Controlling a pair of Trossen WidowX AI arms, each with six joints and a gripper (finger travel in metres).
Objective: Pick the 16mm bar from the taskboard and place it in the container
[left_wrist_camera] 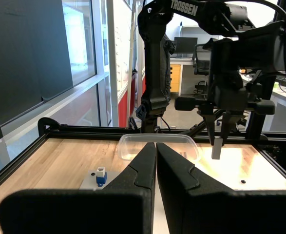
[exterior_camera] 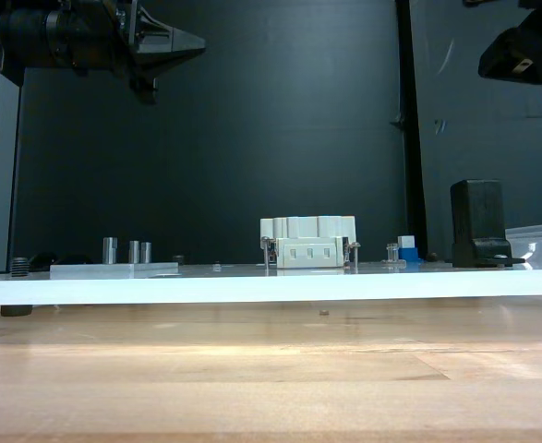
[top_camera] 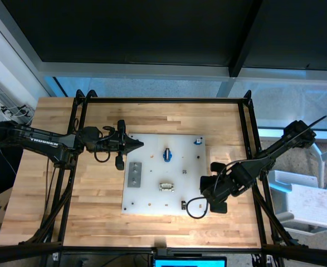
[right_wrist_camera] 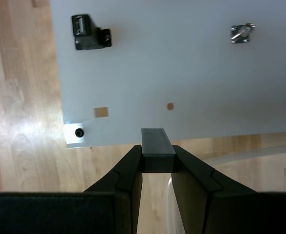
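Leftmost, the left claw [top_camera: 134,144] hovers above the far left corner of the taskboard [top_camera: 152,200], its 2 fingers pressed together with nothing between them. The taskboard lies flat on the wooden counter [top_camera: 99,214]. Moving rightward across the taskboard, a grey block [top_camera: 134,173] sits near its left edge. A blue knob [top_camera: 167,154] stands toward its far side, and a metal connector [top_camera: 166,187] sits about at its middle. A black clip [top_camera: 184,204] is close to its near right corner.

Past the taskboard's right edge, the right claw [right_wrist_camera: 157,158] points downward above the counter. It is pinching the 16mm bar [right_wrist_camera: 157,142], a dark grey stub clamped between both fingers and lifted off the taskboard. The container [left_wrist_camera: 174,142], a clear tray, rests on the counter just beside the taskboard's right edge, toward its far corner. Its curved rim shows near the right claw, and I cannot tell whether the bar hangs over it.
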